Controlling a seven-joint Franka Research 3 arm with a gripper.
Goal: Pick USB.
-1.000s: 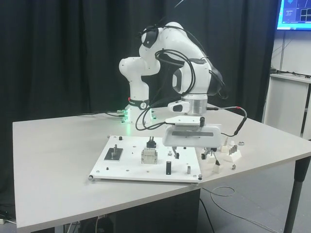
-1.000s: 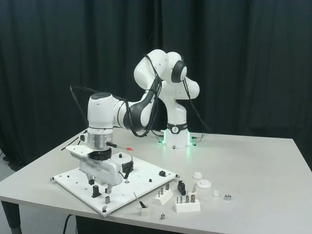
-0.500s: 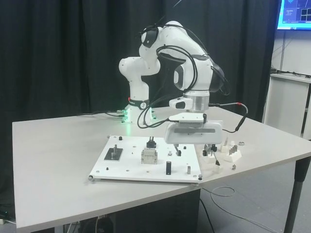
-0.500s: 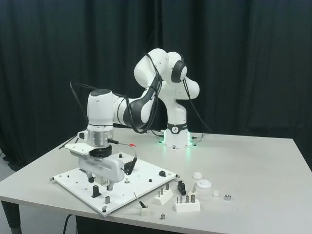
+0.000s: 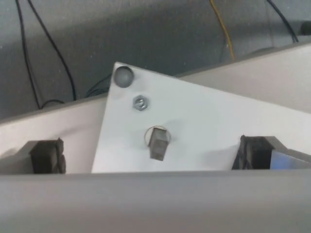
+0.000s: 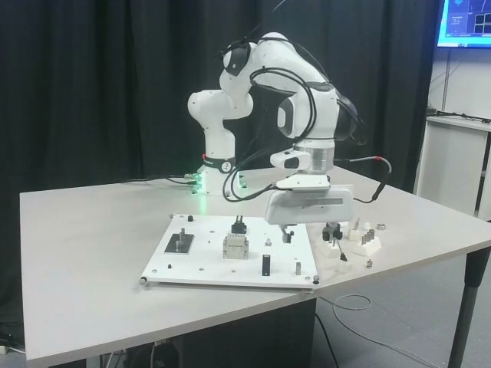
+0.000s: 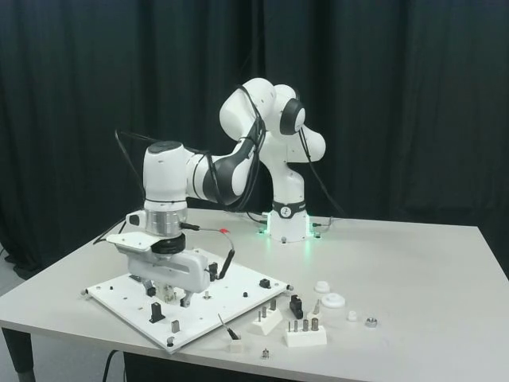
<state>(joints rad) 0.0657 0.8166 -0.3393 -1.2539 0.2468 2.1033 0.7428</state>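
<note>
My gripper (image 6: 309,233) hangs open and empty above the front right part of the white board (image 6: 203,257), and its hand is white. In the wrist view both black fingertips (image 5: 46,156) stand wide apart, with the gripper (image 5: 149,156) over a short grey peg (image 5: 158,143) near the board's corner. A small black upright plug (image 6: 265,264), possibly the USB, stands on the board in front of and to the left of the fingers. It also shows in the second room view as the plug (image 7: 157,313), below the gripper (image 7: 168,295). Nothing is held.
A grey socket block (image 6: 234,248) and a black connector (image 6: 238,225) stand mid-board. A flat grey plate (image 6: 180,243) lies at the board's left. White holders with pegs (image 6: 367,242) stand on the table (image 6: 84,230) to the right. A nut (image 5: 140,102) and corner foot (image 5: 123,76) mark the board's corner.
The gripper has risen from the board and shifted a little toward the back right. Its fingers stay open and empty.
</note>
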